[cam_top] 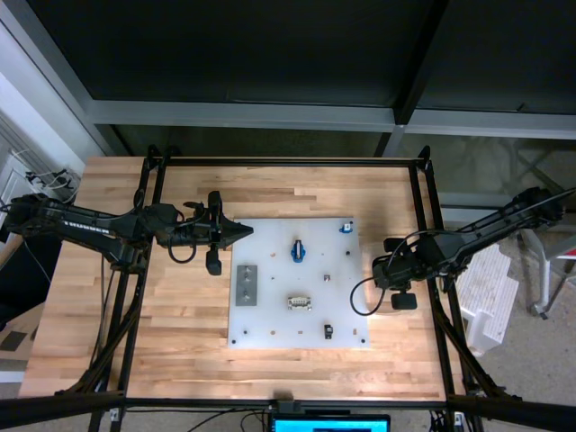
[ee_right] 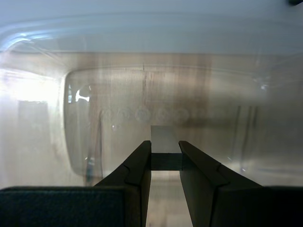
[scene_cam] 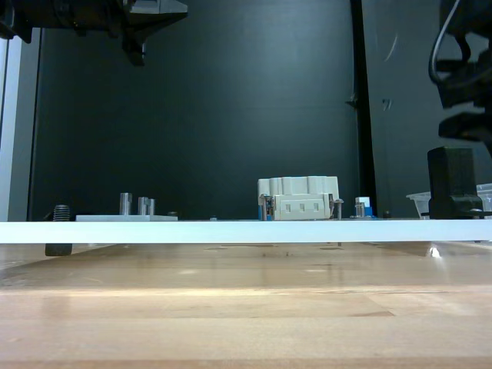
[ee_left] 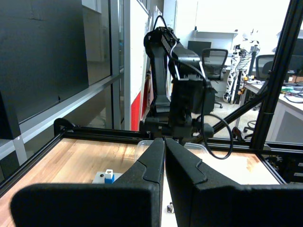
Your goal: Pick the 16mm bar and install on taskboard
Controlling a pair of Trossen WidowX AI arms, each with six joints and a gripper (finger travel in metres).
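Observation:
In the right wrist view, a short grey 16mm bar [ee_right: 165, 146] is pinched between my right gripper's [ee_right: 164, 153] fingers, its pale end face showing, above the floor of a clear plastic tray [ee_right: 94, 94]. In the high view the right gripper [cam_top: 389, 270] hangs just off the right edge of the white taskboard [cam_top: 270, 335]; the bar is hidden there. My left gripper [cam_top: 241, 232] is shut on nothing and hovers high over the board's far left corner, pointing right. Its fingers [ee_left: 182, 165] are pressed together.
On the board are a grey block with pegs [cam_top: 246, 283], a blue part [cam_top: 298, 251], a beige connector [cam_top: 301, 302], [scene_cam: 300, 198] and a small black part [cam_top: 329, 332]. A black frame rail [cam_top: 428, 225] runs along the right side. A clear bin [cam_top: 490, 288] stands beyond it.

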